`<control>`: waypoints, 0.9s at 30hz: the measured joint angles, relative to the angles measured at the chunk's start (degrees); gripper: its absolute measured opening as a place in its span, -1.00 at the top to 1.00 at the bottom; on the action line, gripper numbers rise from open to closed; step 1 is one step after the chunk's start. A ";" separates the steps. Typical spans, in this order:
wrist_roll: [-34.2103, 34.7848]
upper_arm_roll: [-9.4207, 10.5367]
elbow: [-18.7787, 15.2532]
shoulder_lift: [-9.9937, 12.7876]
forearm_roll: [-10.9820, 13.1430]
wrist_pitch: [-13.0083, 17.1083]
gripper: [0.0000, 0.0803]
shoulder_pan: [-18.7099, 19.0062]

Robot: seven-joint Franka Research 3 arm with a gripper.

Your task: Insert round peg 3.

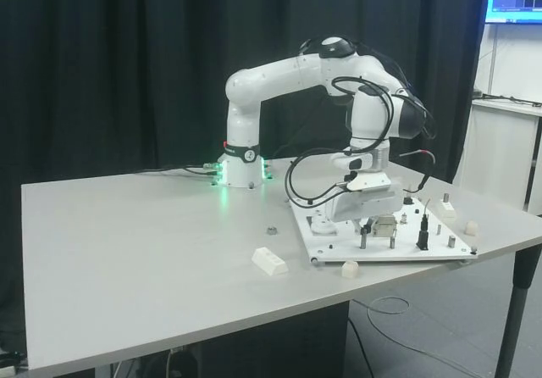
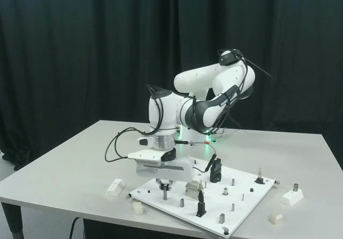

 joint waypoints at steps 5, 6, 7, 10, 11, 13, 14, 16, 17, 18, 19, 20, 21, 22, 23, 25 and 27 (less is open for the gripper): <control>0.00 0.00 -0.01 0.00 -0.13 -0.01 0.73 0.03; 0.00 0.00 -0.01 0.00 -0.16 -0.01 0.73 0.04; 0.00 0.00 -0.02 0.00 -0.23 -0.01 0.73 0.05; 0.00 -0.02 -0.03 0.00 -0.54 -0.03 0.73 0.08; 0.00 -0.02 -0.04 0.00 -0.64 -0.04 0.73 0.09; 0.00 -0.03 -0.05 0.00 -0.81 -0.05 0.73 0.11; 0.00 -0.02 -0.08 -0.01 -0.88 -0.05 0.73 0.12; 0.00 0.02 -0.13 -0.02 -0.89 -0.06 0.73 0.12; 0.00 0.05 -0.16 -0.02 -0.89 -0.06 0.73 0.13; 0.00 0.08 -0.20 -0.02 -0.89 -0.06 0.73 0.14; 0.00 0.12 -0.24 -0.02 -0.89 -0.06 0.73 0.15; 0.00 0.18 -0.30 -0.02 -0.89 -0.06 0.73 0.16; 0.00 0.25 -0.36 -0.02 -0.89 -0.05 0.73 0.17; 0.00 0.30 -0.42 -0.02 -0.89 -0.05 0.73 0.19; 0.00 0.30 -0.47 -0.02 -0.89 -0.03 0.73 0.21; 0.00 0.30 -0.50 -0.02 -0.88 -0.01 0.73 0.25; 0.00 0.30 -0.50 -0.02 -0.88 0.02 0.73 0.28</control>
